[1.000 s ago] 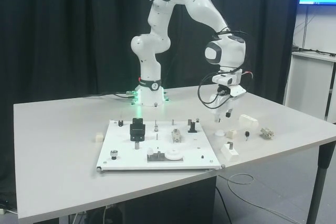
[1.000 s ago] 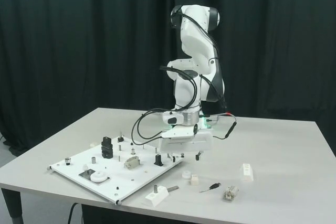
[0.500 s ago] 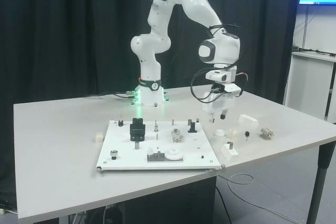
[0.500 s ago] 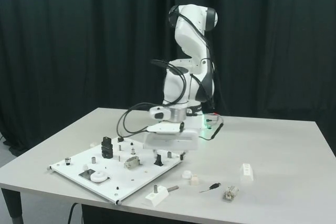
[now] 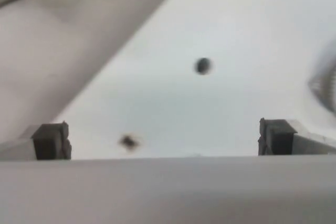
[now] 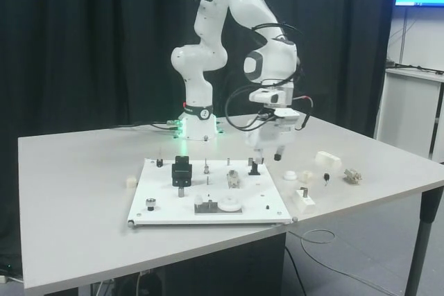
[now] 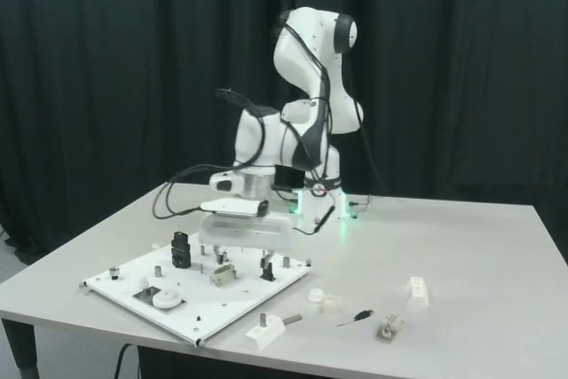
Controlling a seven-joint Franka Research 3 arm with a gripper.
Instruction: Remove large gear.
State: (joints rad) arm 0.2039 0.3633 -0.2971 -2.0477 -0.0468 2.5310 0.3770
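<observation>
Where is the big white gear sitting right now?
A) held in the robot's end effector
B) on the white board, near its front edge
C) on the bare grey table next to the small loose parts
B: the large gear sits on the white board near its front edge, while the end effector hovers apart from it, fingers spread, holding nothing.

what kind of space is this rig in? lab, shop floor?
Most likely a robotics lab or test cell, not a shop floor. A white arm is bolted to a grey table, black curtains close off the back, and a white assembly board of small fixtures carries the large gear.
</observation>
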